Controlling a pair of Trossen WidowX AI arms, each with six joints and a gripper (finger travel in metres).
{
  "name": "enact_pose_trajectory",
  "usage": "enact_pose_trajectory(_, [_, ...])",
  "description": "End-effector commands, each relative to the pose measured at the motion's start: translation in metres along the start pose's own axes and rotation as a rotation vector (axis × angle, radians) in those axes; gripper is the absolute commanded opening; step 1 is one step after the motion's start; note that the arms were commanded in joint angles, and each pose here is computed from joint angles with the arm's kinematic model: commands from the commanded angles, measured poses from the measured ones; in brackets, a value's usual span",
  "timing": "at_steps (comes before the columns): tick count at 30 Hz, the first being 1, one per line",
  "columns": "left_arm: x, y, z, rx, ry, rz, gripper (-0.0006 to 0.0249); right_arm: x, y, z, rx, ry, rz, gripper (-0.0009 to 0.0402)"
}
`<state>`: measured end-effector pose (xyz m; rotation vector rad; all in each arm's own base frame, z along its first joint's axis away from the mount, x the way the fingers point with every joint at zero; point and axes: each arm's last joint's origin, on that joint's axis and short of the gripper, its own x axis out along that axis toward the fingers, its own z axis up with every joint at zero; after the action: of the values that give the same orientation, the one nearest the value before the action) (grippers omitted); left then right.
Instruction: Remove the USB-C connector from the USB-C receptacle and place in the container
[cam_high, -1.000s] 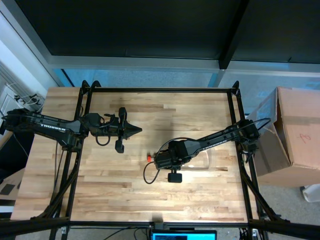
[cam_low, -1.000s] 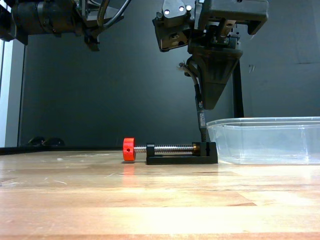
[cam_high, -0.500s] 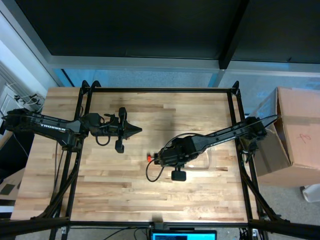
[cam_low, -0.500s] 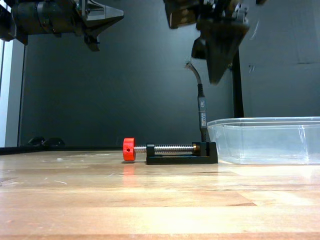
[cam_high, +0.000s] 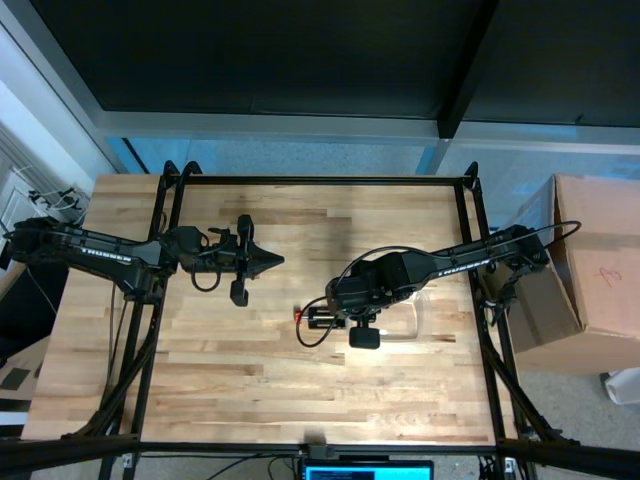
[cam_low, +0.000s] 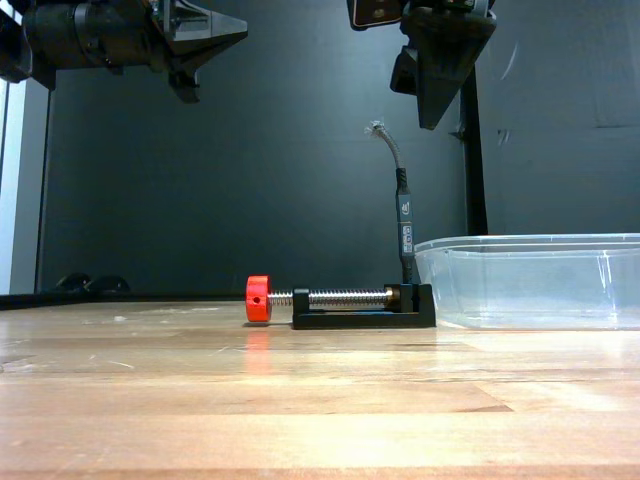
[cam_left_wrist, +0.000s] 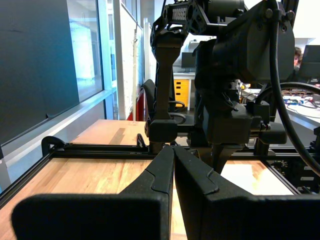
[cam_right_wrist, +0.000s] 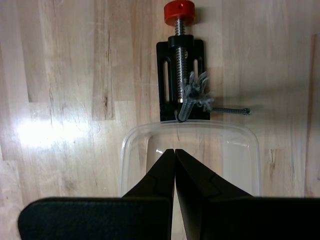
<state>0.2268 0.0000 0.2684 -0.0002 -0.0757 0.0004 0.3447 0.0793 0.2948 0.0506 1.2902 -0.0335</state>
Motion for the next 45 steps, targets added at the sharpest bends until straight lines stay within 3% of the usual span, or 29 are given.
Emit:
enact_pose_trajectory(1, [0.000,0.000,0.000,0.000,-0.001,0.000,0.0000,0.001,0.000,0.000,-0.004,0.001,-0.002,0.0004])
enact_pose_trajectory(7, [0.000,0.000,0.000,0.000,0.000,0.000,0.0000,0.003,-0.001,0.001,-0.007,-0.010,-0.053,0.0072])
enact_pose_trajectory(14, [0.000,0.000,0.000,0.000,0.000,0.000,0.0000,0.017,0.000,0.005,-0.024,0.019,-0.060,0.0150])
enact_pose_trajectory(19, [0.000,0.000,0.000,0.000,0.000,0.000,0.0000,0.025,0.001,0.007,-0.037,0.026,-0.062,0.0174])
enact_pose_trajectory(34, [0.000,0.000,0.000,0.000,-0.001,0.000,0.0000,0.065,0.006,0.016,-0.056,0.062,-0.071,0.0174])
enact_pose_trajectory(45, [0.000,0.000,0.000,0.000,0.000,0.000,0.0000,0.063,0.005,0.015,-0.056,0.064,-0.072,0.0097])
